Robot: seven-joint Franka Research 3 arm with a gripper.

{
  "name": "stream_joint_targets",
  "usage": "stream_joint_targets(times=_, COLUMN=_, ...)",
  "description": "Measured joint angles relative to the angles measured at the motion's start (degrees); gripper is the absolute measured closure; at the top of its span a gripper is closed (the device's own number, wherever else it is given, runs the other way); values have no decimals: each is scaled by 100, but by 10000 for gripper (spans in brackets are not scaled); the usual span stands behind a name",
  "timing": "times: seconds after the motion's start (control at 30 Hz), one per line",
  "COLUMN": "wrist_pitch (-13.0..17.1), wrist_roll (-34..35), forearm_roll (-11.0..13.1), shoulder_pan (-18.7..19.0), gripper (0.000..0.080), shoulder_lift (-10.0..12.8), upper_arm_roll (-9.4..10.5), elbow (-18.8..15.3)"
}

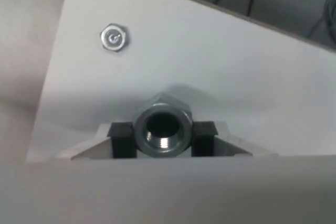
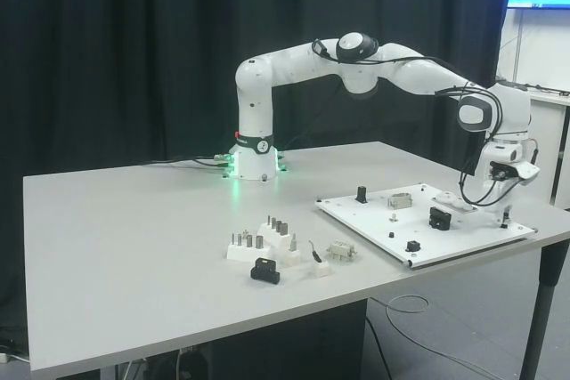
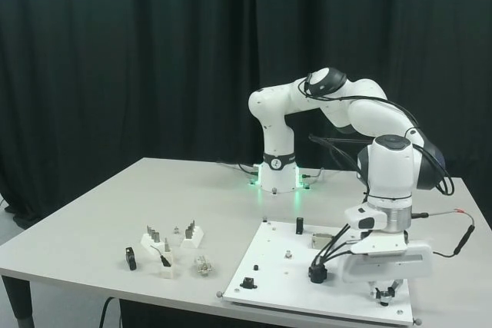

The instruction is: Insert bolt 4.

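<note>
Gripper (image 1: 163, 140) clamps bolt 4 (image 1: 161, 124) upright, axis vertical.

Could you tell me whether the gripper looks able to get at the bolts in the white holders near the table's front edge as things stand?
Probably yes: the gripper hangs over the white board, and nothing stands between it and the bolts.

Grey hex bolt (image 1: 161, 128) w/ hollow threaded end, upright on white board (image 1: 220, 72)

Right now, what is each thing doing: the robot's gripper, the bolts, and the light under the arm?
Gripper: shut on a grey threaded metal bolt, over the white board.
Grey threaded metal bolt: held, not yet inserted.
Grey hex bolt head: seated flat in the white board.
Base light: glowing green.
</note>
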Motion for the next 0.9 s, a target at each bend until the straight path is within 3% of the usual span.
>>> stream_joint_targets(times=0.9, wrist_pitch=25, wrist_roll=2530, forearm_roll=0, shoulder_pan=-1, gripper=578, shoulder_lift=0, upper_arm_roll=26, elbow=20)
